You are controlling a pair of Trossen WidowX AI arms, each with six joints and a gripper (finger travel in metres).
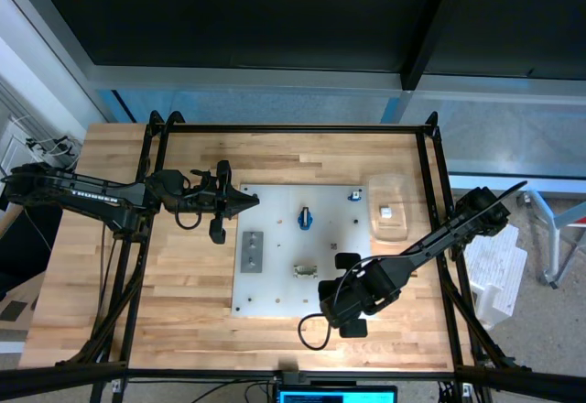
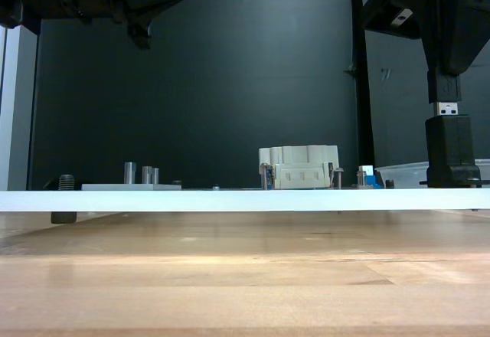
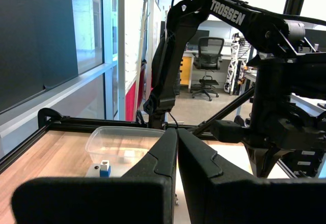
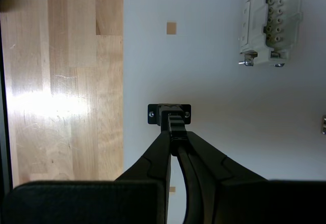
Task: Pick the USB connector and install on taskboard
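The white taskboard (image 1: 275, 284) lies flat in the middle of the wooden table. My right gripper (image 1: 341, 310) hangs over the board's near right part, pointing straight down, shut on the black USB connector (image 4: 175, 124). The connector's silver plug (image 2: 448, 109) stands upright with its tip in a small black socket block (image 2: 452, 153) on the board (image 2: 230, 199), and part of the plug still shows above the block. That socket (image 4: 169, 113) sits directly under the fingertips. My left gripper (image 1: 243, 200) hovers high over the board's far left edge, shut and holding nothing.
On the board stand a grey block (image 1: 251, 250), a blue part (image 1: 305, 218) and a beige multi-pin socket (image 4: 270, 23). A clear plastic tub (image 1: 388, 209) sits at the far right. The connector's black cable (image 1: 307, 334) loops over the near edge.
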